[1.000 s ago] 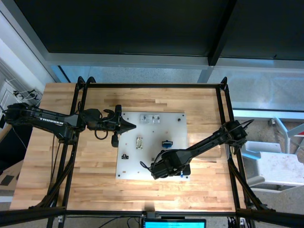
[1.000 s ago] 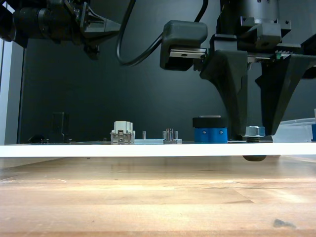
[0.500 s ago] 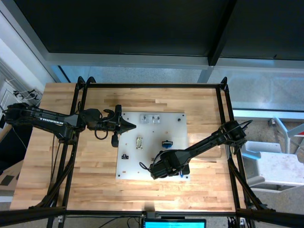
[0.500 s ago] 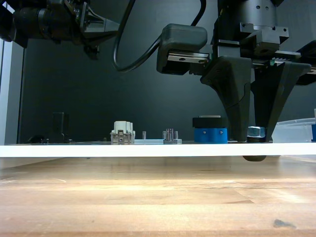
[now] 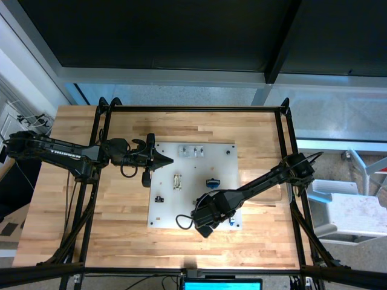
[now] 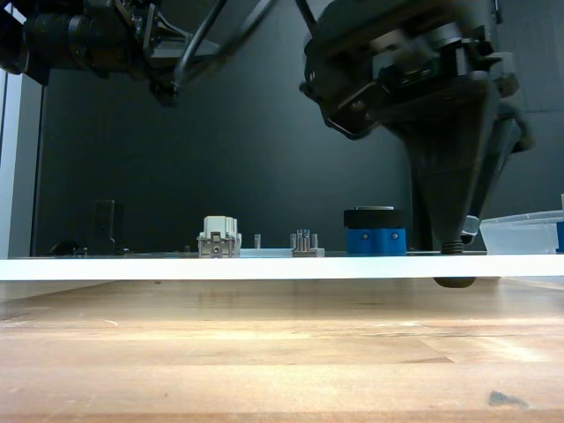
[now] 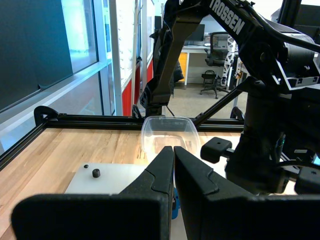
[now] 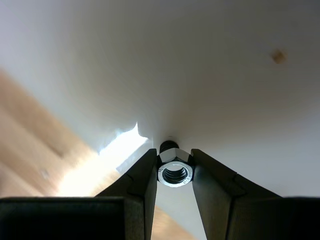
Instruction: Unfasten the M12 fastener and place in the container
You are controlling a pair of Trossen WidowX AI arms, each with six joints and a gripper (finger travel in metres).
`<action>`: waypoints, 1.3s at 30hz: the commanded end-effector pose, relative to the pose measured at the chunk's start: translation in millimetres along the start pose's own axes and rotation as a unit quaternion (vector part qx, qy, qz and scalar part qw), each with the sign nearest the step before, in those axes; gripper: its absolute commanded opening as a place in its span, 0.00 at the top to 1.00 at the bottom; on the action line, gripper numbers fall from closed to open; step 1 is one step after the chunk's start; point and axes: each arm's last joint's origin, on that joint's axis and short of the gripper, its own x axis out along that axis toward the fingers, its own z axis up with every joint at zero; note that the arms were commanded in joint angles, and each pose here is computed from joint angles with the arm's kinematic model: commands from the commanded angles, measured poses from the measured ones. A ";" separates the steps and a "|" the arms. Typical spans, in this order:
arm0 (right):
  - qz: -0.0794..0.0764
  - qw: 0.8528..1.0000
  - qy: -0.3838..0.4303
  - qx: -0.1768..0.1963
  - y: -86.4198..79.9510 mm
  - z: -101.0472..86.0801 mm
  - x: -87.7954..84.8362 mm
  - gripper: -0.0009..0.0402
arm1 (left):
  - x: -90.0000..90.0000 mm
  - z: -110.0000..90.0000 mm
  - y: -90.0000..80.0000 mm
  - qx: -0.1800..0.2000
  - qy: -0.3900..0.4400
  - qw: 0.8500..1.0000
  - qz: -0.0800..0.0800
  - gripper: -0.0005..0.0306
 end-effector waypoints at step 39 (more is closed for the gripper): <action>-0.002 0.982 -0.024 -0.187 -120.8 -44.4 -81.9 0.98 | 0.1 0.1 0.1 0.000 0.000 1.000 0.000 0.98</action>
